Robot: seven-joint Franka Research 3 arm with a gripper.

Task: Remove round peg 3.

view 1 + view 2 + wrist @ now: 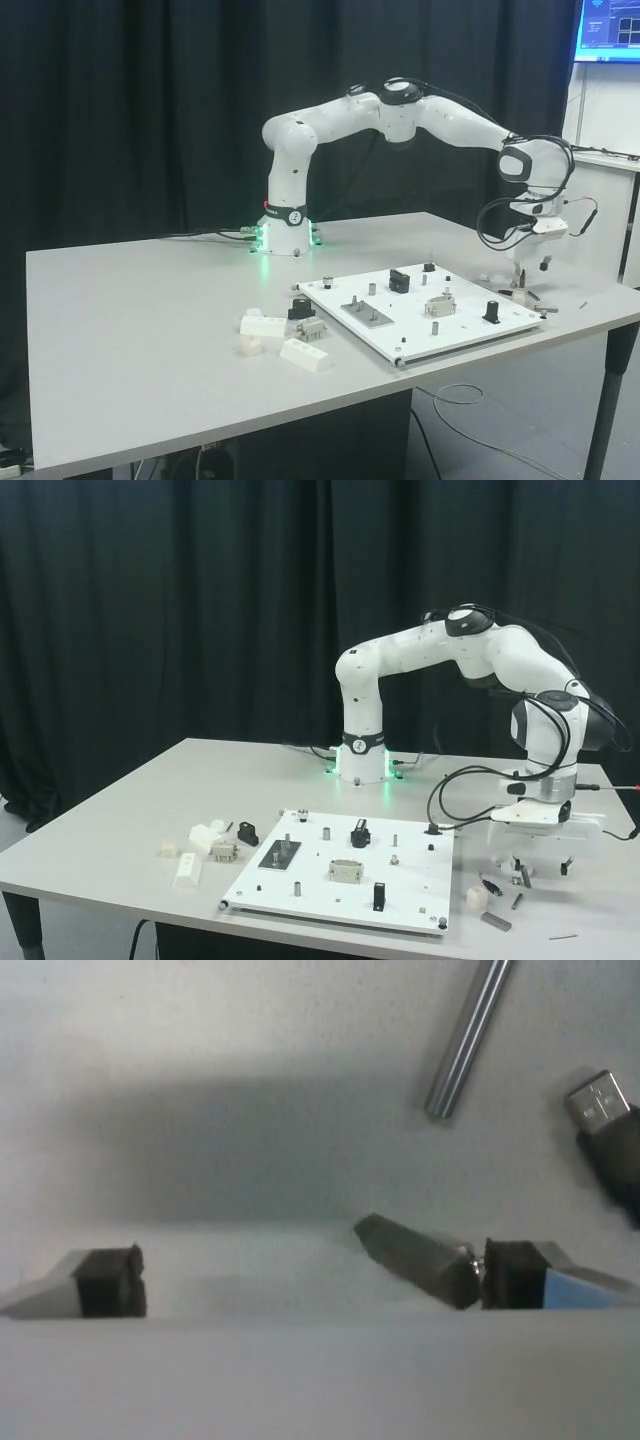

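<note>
Wrist view: peg beside one finger, clear of the board

Item: round peg [415, 1260]. Short, dark grey, blunt-ended. It lies tilted with one end touching one black fingertip pad [512, 1272]; the other pad stands well apart from it. Whether it rests fully on the table [130, 300] or hangs from the pad cannot be told. It is not in any hole of the white board [470, 325].

Item: gripper [310, 1280]. Jaws spread wide, nothing clamped between them.

Item: neighbours. A long grey rod [468, 1040] and a USB plug [600, 1105] lie on the table near the peg, apart from it.

Hazards, as judged:
- The peg may stick to the pad and be carried up on a lift, then drop anywhere.
- Being round, it may roll once freed; the table edge is near on this side in the first room view.
- A sideways move at this height could sweep the rod or the plug.

Arm pose: the base stands at the far side of the table, lit green. The arm reaches high over and past the board's end, elbow raised, forearm turned down. The wrist points straight down, with the gripper low over the table just beside the board's edge, among loose small parts.
</note>
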